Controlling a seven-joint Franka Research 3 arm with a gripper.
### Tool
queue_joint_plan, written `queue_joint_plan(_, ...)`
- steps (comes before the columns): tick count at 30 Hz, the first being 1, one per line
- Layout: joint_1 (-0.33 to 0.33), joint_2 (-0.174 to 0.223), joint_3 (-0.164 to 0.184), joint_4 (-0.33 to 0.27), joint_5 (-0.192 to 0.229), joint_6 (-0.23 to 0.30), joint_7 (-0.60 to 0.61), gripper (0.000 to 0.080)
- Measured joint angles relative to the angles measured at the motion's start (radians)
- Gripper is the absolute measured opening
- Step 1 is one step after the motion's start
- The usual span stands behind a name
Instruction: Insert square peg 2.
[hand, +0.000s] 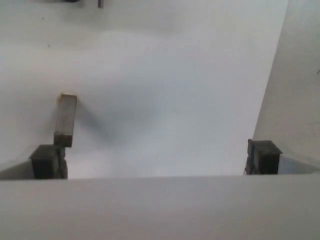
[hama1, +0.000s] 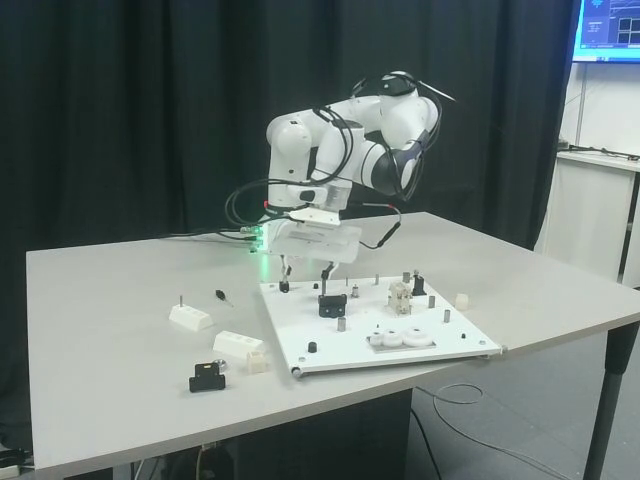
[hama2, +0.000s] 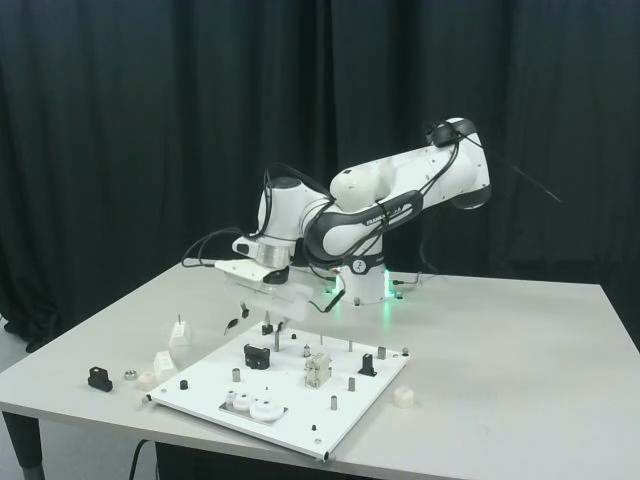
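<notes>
In the wrist view, your hand (hand: 155, 160) is spread wide, grasping nothing; the square peg (hand: 66, 120) rests against one fingertip (hand: 47, 161). In the first room view, you hover over the white board's (hama1: 440, 355) far corner. In the second room view, open tabletop (hama2: 520, 380) surrounds it.

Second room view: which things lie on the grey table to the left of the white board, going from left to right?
Black bracket → small ring → small white block → white block with a pin, all on the grey table, before the white board.
</notes>
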Motion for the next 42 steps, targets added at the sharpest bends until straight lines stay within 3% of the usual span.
queue_joint_plan(13,-0.024,0.000,0.039,0.019,0.032,0.020,0.000,0.0800)
queue_joint_plan(21,-0.040,0.000,0.038,0.043,0.032,0.020,0.000,0.0800)
queue_joint_plan(28,-0.049,0.000,0.011,0.078,0.020,-0.001,0.000,0.0800)
queue_joint_plan(42,-0.052,-0.006,-0.073,0.147,-0.074,-0.099,0.024,0.0800)
